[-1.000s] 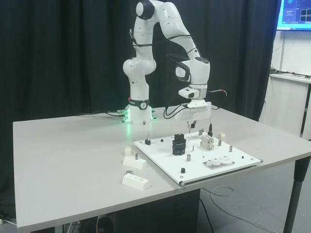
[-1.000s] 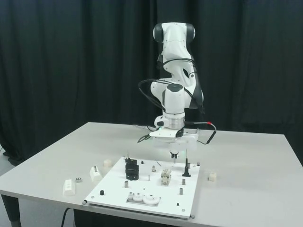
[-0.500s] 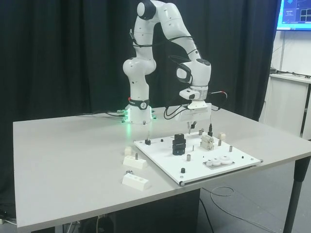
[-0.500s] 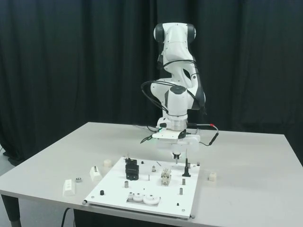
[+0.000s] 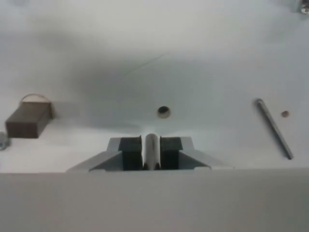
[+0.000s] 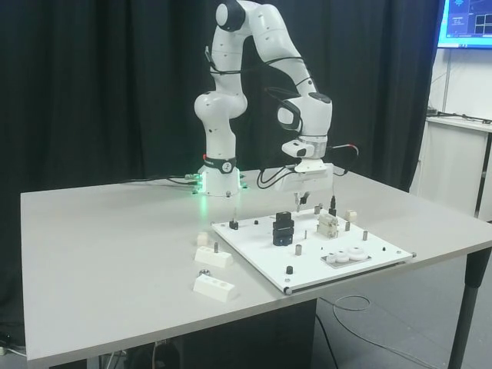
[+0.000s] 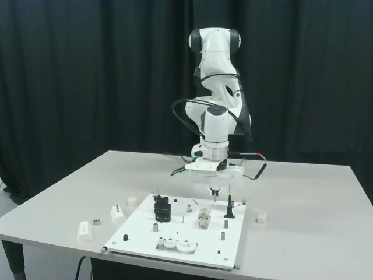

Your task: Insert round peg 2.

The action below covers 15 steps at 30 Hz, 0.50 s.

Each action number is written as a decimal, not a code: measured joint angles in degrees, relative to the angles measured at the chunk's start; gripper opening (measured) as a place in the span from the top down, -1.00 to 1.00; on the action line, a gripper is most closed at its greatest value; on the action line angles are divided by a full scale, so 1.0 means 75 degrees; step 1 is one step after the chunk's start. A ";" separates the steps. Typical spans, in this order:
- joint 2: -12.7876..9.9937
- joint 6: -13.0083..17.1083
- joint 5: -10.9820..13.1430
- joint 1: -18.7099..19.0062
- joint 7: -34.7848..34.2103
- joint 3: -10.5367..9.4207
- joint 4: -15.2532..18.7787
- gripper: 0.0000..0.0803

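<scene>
The robot arm is white and made of round, fat parts with black rings at the joints. Black cables loop beside it. Green lights glow at its base. The gripper has black pads.

Grey table – carries white board, 2 white blocks (beside board).

The white arm rises from its base, arches over at the upper joints and comes down with the wrist pointing straight down. The gripper hangs below the wrist, well above the surface, its jaws drawn close together on a thin grey peg that stands upright between them, its tip showing just past the jaws
</scene>
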State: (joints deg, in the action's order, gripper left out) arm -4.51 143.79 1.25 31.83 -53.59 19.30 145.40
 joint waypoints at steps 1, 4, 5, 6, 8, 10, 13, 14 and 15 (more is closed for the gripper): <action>0.0000 0.0000 -0.0017 -0.0021 0.0000 0.0008 0.0000 0.81; 0.0000 0.0004 -0.0070 -0.0085 0.0000 0.0019 0.0000 0.81; 0.0000 0.0007 -0.0080 -0.0104 0.0000 0.0020 0.0000 0.81; -0.0001 0.0012 -0.0085 -0.0125 0.0001 0.0021 0.0000 0.81; -0.0002 0.0019 -0.0086 -0.0158 0.0002 0.0021 0.0000 0.81; -0.0004 0.0019 -0.0087 -0.0183 0.0005 0.0021 0.0000 0.81; -0.0007 0.0019 -0.0087 -0.0197 0.0014 0.0021 0.0000 0.81; -0.0007 0.0019 -0.0086 -0.0196 0.0017 0.0021 0.0000 0.81; -0.0007 0.0019 -0.0087 -0.0196 0.0019 0.0020 0.0000 0.81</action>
State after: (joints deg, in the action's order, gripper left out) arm -4.56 143.94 0.60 30.35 -53.45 19.44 145.40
